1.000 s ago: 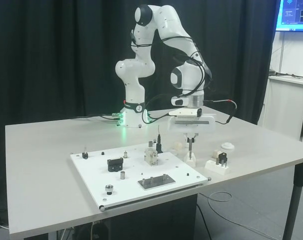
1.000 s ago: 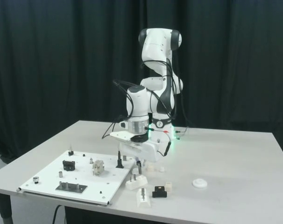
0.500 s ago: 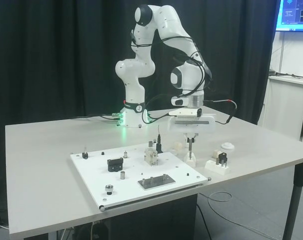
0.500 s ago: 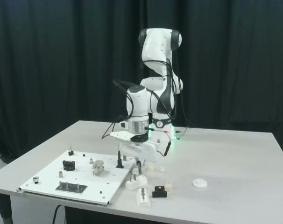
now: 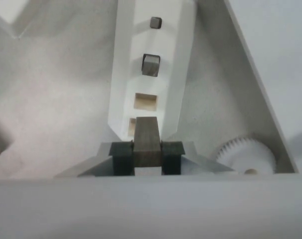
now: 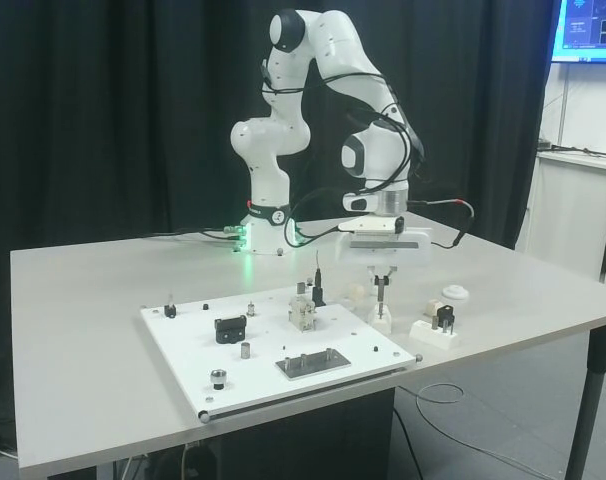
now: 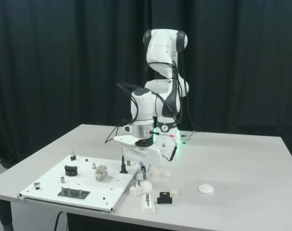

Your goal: Insert square peg 3.

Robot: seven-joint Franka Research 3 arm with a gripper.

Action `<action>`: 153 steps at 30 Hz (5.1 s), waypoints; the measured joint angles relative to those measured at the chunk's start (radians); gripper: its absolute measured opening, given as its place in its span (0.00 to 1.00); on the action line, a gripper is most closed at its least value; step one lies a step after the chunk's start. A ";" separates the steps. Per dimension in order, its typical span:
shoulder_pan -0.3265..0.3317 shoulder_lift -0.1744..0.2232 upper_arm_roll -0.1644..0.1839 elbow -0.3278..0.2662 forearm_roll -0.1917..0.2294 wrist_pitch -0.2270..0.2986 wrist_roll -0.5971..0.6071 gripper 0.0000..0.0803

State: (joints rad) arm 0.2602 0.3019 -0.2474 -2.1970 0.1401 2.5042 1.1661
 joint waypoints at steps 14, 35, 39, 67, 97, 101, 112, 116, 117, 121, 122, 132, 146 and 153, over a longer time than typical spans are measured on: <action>0.003 0.000 0.000 0.000 -0.039 0.000 -0.035 0.14; -0.017 -0.059 -0.060 0.004 -0.128 -0.001 -0.232 0.14; -0.030 -0.071 -0.072 0.004 -0.128 -0.001 -0.276 0.14; -0.113 -0.023 -0.076 0.029 -0.093 0.035 -0.577 0.14; -0.134 0.059 -0.076 0.056 0.006 0.062 -0.690 0.14; -0.135 0.061 -0.076 0.056 0.007 0.058 -0.697 0.14; -0.134 0.061 -0.075 0.056 0.009 0.044 -0.709 0.14; -0.134 0.061 -0.075 0.056 0.010 0.040 -0.710 0.14; -0.134 0.061 -0.075 0.056 0.010 0.040 -0.710 0.14; -0.134 0.061 -0.075 0.056 0.011 0.038 -0.709 0.14; -0.134 0.061 -0.075 0.056 0.012 0.038 -0.709 0.14; -0.135 0.070 -0.076 0.056 0.036 0.038 -0.709 0.14; -0.135 0.078 -0.075 0.056 0.051 0.035 -0.709 0.14; -0.134 0.081 -0.073 0.056 0.059 0.026 -0.709 0.14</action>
State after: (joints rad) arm 0.1265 0.3832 -0.3199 -2.1410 0.1986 2.5302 0.4566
